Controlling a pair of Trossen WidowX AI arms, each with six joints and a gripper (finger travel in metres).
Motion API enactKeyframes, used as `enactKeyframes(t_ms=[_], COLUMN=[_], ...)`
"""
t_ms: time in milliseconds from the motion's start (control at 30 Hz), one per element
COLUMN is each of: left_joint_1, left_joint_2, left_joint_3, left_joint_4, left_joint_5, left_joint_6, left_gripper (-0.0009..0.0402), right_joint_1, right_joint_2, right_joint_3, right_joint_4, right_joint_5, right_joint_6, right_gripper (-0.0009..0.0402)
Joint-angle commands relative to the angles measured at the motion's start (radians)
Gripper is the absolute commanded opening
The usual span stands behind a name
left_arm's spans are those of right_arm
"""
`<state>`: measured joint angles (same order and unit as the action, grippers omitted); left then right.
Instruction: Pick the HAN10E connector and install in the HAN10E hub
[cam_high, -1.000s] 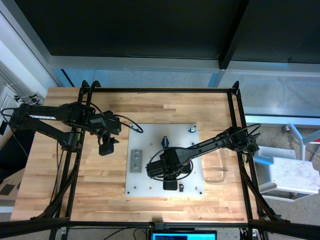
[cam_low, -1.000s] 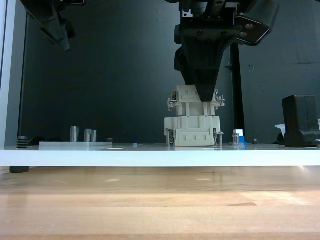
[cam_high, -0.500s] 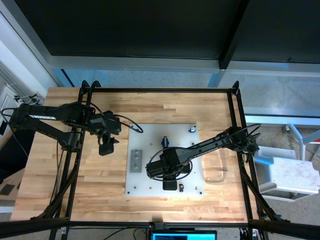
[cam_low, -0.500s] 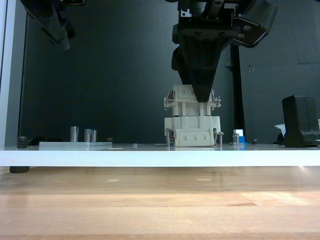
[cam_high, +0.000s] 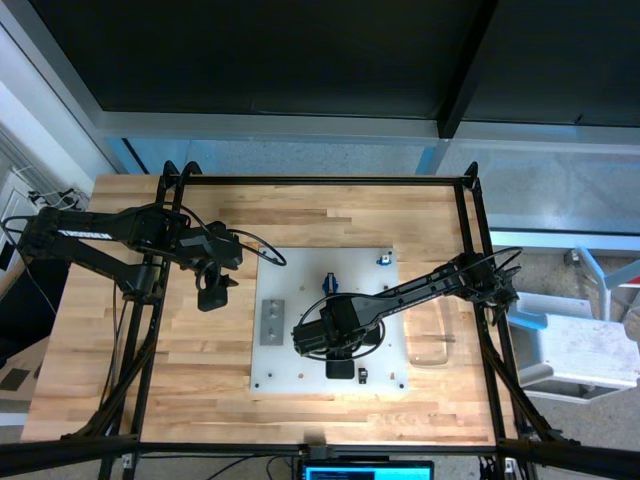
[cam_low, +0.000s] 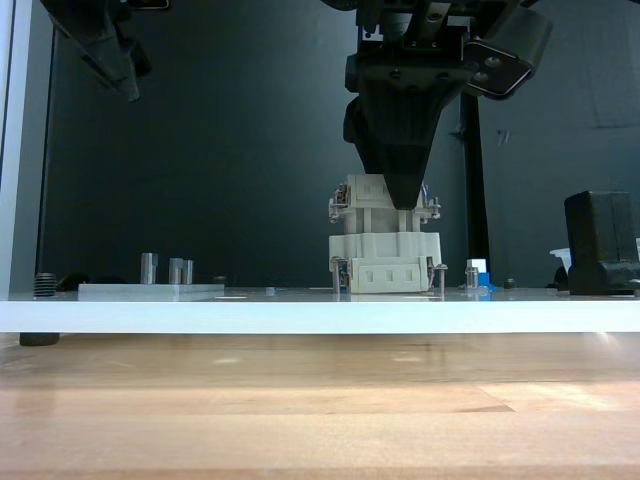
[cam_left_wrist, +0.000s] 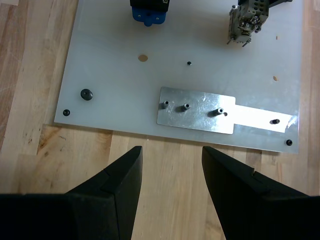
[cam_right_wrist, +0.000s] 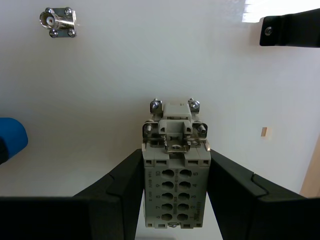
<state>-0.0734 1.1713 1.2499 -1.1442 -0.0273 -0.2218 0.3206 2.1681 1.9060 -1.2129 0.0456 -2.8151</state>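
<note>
The pale grey HAN10E connector (cam_right_wrist: 172, 187) is held between the fingers of my right gripper (cam_right_wrist: 174, 165), which is shut on its two long sides. In the low view the HAN10E connector (cam_low: 383, 205) sits upright directly on top of the beige HAN10E hub (cam_low: 385, 263), touching it, with the right gripper (cam_low: 398, 195) pointing straight down onto it. The hub's screwed end tabs (cam_right_wrist: 173, 107) show just beyond the connector. My left gripper (cam_high: 212, 295) hangs over the bare wood left of the board, open, with nothing between its fingers (cam_left_wrist: 125, 185).
The white task board (cam_high: 300, 270) carries a grey metal block (cam_high: 271, 320), a blue upright piece (cam_high: 329, 284) and a black component (cam_high: 340, 371). A small metal coax fitting (cam_right_wrist: 59, 21) is bolted near the hub. A black block (cam_low: 600, 240) stands at the right.
The right gripper has lowered the connector and shifted it slightly left, so it now rests squarely on the hub. The left arm has not moved.
</note>
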Motion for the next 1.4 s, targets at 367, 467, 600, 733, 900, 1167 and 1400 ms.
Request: enactKeyframes(t_ms=[367,467,600,733,900,1167,1400], left_joint_1=[0.000,0.000,0.000,0.000,0.000,0.000,0.000], left_joint_2=[0.000,0.000,0.000,0.000,0.000,0.000,0.000], left_joint_3=[0.000,0.000,0.000,0.000,0.000,0.000,0.000], left_joint_4=[0.000,0.000,0.000,0.000,0.000,0.000,0.000], left_joint_5=[0.000,0.000,0.000,0.000,0.000,0.000,0.000], left_joint_6=[0.000,0.000,0.000,0.000,0.000,0.000,0.000], left_gripper=[0.0162,0.0161,0.0161,0.0161,0.0162,0.0162,0.0162], right_joint_1=[0.013,0.016,0.018,0.019,0.018,0.016,0.014], right_joint_2=[0.003,0.003,0.003,0.003,0.003,0.002,-0.008], right_joint_3=[-0.001,-0.001,-0.001,-0.006,-0.033,-0.085,-0.085], right_joint_4=[0.006,0.006,0.007,0.016,0.050,0.119,0.106], right_joint_5=[-0.024,-0.024,-0.023,-0.021,-0.020,-0.020,-0.011], right_joint_6=[0.002,0.002,0.002,0.005,0.005,0.006,0.005], right_gripper=[0.0000,0.0000,0.0000,0.0000,0.0000,0.0000,0.0000])
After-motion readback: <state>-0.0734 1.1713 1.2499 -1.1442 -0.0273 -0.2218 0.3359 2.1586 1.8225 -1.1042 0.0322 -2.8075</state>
